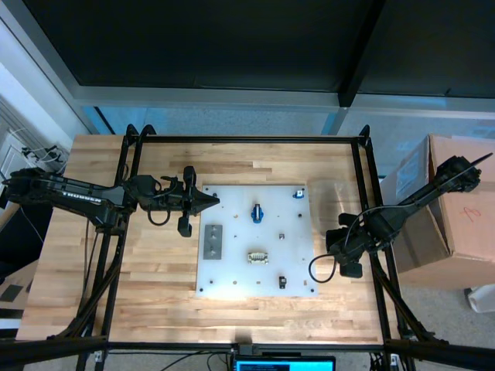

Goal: Remove the HAN10E connector from the taskboard and place in the container

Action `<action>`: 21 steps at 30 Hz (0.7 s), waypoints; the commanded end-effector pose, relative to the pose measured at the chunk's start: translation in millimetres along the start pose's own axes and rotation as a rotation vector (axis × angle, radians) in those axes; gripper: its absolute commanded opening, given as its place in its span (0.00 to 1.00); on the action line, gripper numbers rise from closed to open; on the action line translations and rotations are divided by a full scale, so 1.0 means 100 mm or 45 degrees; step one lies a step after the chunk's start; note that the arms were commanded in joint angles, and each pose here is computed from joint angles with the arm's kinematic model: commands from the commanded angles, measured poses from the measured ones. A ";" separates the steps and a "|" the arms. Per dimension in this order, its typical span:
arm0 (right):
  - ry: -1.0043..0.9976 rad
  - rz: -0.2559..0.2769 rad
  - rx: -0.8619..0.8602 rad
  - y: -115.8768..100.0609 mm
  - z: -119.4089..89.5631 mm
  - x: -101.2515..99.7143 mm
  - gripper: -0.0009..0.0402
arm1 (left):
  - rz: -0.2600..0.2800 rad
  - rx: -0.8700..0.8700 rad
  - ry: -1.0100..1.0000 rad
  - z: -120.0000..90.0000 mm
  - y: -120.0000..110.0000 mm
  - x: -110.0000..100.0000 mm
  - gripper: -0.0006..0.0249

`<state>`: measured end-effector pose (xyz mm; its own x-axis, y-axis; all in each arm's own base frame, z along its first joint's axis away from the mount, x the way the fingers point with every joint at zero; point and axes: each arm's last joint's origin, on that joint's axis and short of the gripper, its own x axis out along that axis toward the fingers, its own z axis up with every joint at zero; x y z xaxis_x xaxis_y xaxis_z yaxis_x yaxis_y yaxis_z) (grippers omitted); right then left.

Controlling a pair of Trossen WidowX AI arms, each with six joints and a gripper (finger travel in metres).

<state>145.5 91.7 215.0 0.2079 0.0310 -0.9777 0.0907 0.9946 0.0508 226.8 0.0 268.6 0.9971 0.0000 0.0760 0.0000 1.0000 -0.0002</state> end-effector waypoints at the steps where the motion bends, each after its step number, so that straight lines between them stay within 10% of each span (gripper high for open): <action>1: -0.018 0.019 -0.016 0.04 0.00 0.00 0.06 | 0.000 0.000 0.000 0.00 0.00 0.00 0.02; 21: -0.017 -0.036 0.011 0.06 -0.13 0.35 0.06 | 0.000 0.000 0.000 0.00 0.00 0.00 0.03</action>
<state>141.7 100.2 181.8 0.2211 0.0011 -0.9753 0.1036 0.9943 0.0246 226.8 0.0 268.6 0.9971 0.0000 0.0760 0.0000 1.0000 0.0002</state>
